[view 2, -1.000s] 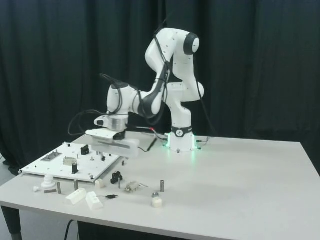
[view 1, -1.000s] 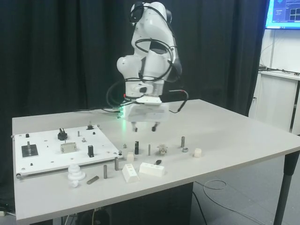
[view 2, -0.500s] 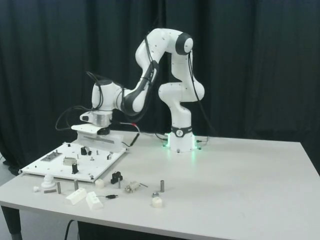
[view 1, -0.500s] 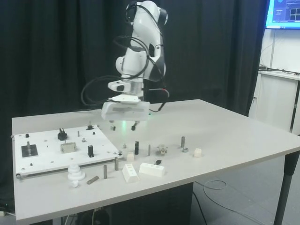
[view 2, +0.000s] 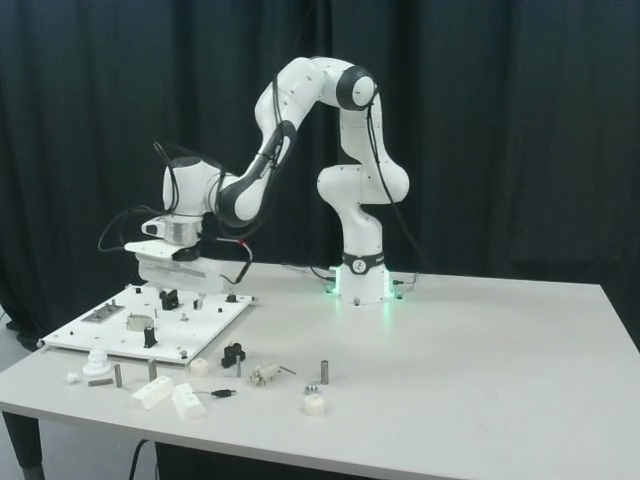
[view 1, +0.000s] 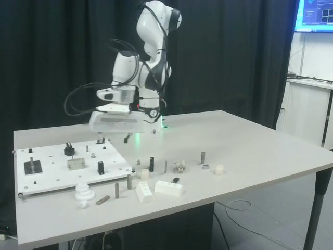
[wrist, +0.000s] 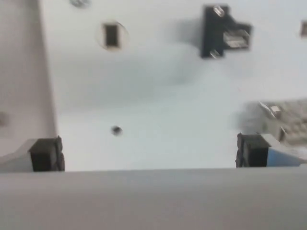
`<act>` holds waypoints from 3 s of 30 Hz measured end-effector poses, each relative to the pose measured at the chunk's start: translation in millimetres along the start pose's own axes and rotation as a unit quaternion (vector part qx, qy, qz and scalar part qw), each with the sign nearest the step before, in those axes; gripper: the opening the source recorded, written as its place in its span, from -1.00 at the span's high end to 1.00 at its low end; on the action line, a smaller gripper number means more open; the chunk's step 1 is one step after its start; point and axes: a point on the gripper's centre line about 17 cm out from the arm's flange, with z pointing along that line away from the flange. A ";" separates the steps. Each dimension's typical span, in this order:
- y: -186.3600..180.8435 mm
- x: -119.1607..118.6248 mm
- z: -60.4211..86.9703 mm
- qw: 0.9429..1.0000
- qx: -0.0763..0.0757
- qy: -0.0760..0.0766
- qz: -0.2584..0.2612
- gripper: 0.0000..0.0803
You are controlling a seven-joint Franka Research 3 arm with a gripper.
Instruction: Remove square peg 2.
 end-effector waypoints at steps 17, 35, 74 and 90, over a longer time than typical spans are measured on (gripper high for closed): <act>56.8 -55.3 19.6 0.980 0.023 0.001 0.199 -0.99; 88.8 -97.7 51.9 0.864 0.059 0.012 0.500 -0.99; 41.3 -197.5 82.2 0.705 0.087 -0.038 0.703 -0.99; 39.7 -201.7 86.0 0.695 0.089 -0.032 0.713 -0.99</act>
